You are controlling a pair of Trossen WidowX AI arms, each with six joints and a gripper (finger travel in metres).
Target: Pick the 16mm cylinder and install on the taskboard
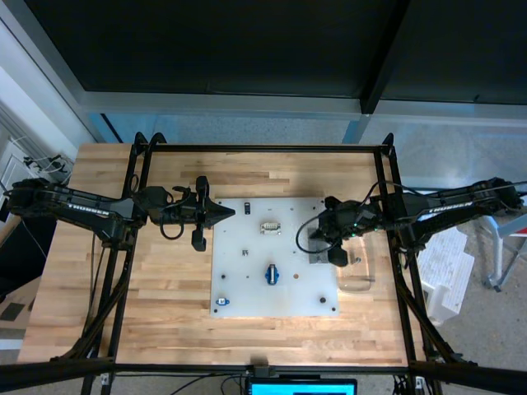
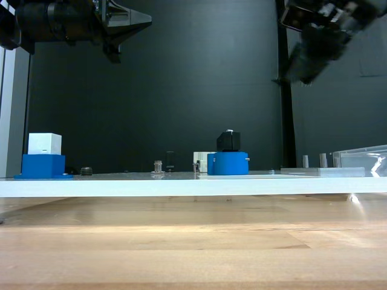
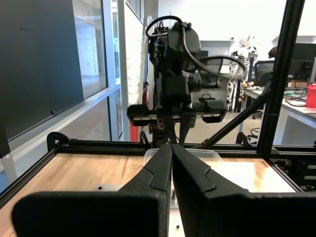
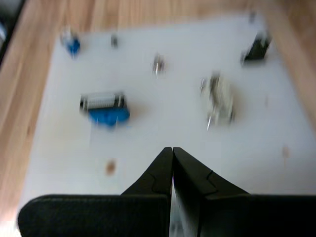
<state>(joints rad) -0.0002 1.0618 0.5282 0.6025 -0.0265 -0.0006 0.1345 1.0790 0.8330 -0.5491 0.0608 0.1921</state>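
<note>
The taskboard (image 1: pixel 247 284) is a white plate in the middle of the table, carrying a blue connector (image 1: pixel 271 275), a silver connector (image 1: pixel 270 227) and a grey block (image 1: pixel 319 253) at its right edge. My right gripper (image 1: pixel 315 240) hovers well above that right edge, pointing inward over the board. In the right wrist view its fingers (image 4: pixel 172 154) are shut tip to tip above the taskboard (image 4: pixel 163 128), with nothing visible between them. I cannot pick out the 16mm cylinder in any view. My left gripper (image 1: pixel 224 212) is shut and held high off the board's left edge.
A clear plastic tray (image 1: pixel 360 273) lies just right of the board under the right arm. A small blue-and-white part (image 1: pixel 221 303) stands at the board's near left corner and a small black part (image 1: pixel 247 206) near its far edge. A black frame rail surrounds the table.
</note>
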